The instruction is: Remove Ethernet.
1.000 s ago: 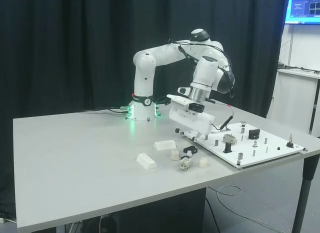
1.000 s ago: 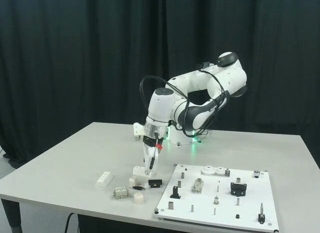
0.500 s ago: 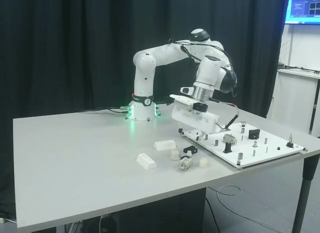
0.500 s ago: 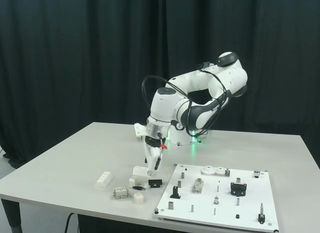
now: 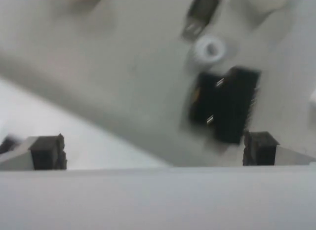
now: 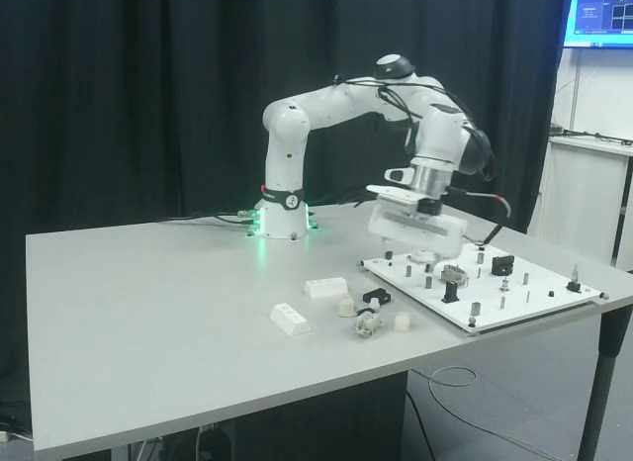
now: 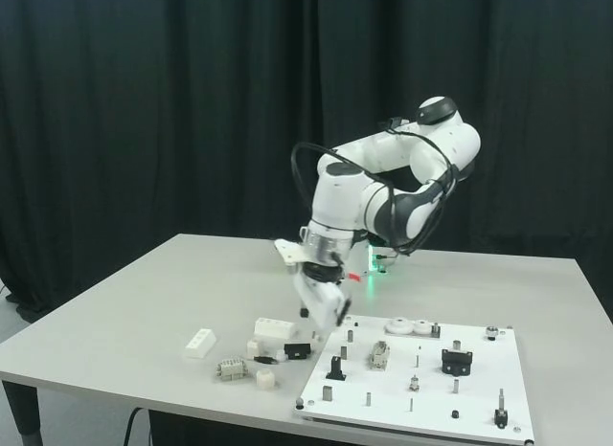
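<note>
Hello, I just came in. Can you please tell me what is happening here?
A white Franka arm holds its gripper above the near corner of the white board on the grey table. The fingers are open and hold nothing. The wrist view shows a black part below. Several small white parts lie loose on the table beside the board.

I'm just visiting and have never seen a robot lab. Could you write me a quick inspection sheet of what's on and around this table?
Surface: grey table, bearing a white board.
Job's things: small black and grey fittings stand on the board; which is the Ethernet plug, cannot tell.
Clutter: loose white blocks and small connectors beside the board.
Grippers: gripper open, empty, hovering over the board's edge.
Cables: black hose looping along the arm.
Surroundings: black curtain; green light at the arm's base.
</note>
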Motion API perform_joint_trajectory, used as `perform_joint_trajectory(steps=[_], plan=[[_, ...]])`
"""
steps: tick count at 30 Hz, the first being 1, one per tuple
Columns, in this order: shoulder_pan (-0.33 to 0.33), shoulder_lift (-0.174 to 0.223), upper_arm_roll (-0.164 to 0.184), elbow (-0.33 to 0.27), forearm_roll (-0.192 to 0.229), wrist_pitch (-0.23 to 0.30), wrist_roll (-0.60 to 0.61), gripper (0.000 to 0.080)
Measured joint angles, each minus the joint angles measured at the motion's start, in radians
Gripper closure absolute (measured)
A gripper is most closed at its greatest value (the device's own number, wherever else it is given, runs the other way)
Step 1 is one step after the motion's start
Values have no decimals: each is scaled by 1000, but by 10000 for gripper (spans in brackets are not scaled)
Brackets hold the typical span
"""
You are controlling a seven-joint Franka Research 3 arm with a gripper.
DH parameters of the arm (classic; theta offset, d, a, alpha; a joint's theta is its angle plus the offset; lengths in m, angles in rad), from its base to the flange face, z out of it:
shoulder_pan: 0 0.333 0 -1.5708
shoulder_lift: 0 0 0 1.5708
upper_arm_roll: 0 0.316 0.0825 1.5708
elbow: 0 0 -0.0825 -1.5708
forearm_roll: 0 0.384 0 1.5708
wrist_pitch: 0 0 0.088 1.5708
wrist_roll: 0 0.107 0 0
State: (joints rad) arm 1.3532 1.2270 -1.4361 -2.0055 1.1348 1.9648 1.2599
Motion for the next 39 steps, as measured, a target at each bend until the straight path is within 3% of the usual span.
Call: perform_joint_trajectory(steps=[10,27,34,39], plan=[[16,-8,0,109,16,-47,43,3],[14,-8,9,346,17,-130,176,3],[-3,-7,33,452,15,-133,176,3],[-30,-4,63,540,9,-132,104,3]])
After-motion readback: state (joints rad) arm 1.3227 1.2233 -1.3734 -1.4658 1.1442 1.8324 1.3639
